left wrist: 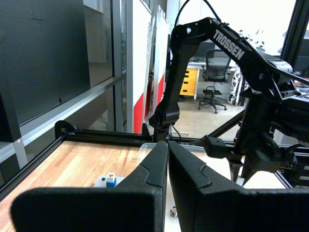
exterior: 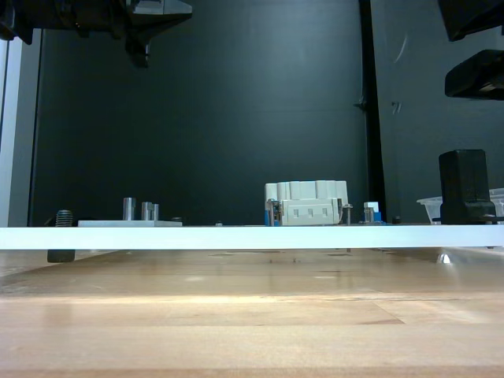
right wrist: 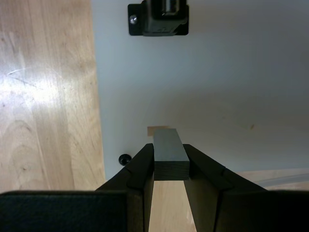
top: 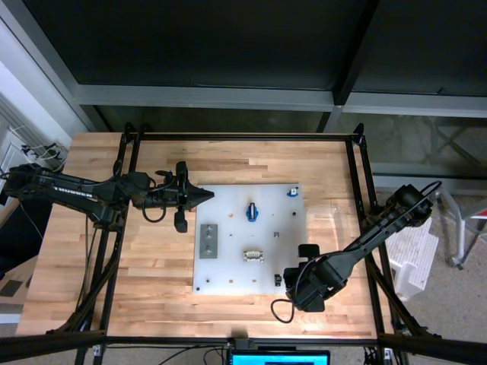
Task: Pick the 16mm bar and install on taskboard
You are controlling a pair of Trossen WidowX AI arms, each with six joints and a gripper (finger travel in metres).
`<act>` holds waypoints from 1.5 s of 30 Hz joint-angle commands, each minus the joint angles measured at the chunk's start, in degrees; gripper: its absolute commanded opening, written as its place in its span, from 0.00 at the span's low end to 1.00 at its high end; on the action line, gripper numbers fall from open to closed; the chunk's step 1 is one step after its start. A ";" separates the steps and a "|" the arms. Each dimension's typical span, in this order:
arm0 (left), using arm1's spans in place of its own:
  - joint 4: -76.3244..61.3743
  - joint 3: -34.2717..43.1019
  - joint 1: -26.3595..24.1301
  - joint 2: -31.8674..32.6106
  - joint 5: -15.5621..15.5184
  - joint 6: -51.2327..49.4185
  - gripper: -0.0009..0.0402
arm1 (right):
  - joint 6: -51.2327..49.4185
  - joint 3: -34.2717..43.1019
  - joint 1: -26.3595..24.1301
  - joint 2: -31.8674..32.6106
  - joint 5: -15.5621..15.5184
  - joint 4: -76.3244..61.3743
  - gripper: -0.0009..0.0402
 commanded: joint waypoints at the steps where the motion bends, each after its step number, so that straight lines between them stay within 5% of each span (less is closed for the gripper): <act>1: 0.00 0.02 0.02 0.02 0.00 0.02 0.02 | -0.02 0.00 0.04 0.04 0.02 0.07 0.06; 45: 0.00 0.02 0.00 0.02 0.00 0.02 0.02 | 1.46 -0.76 0.37 0.04 0.44 1.01 0.06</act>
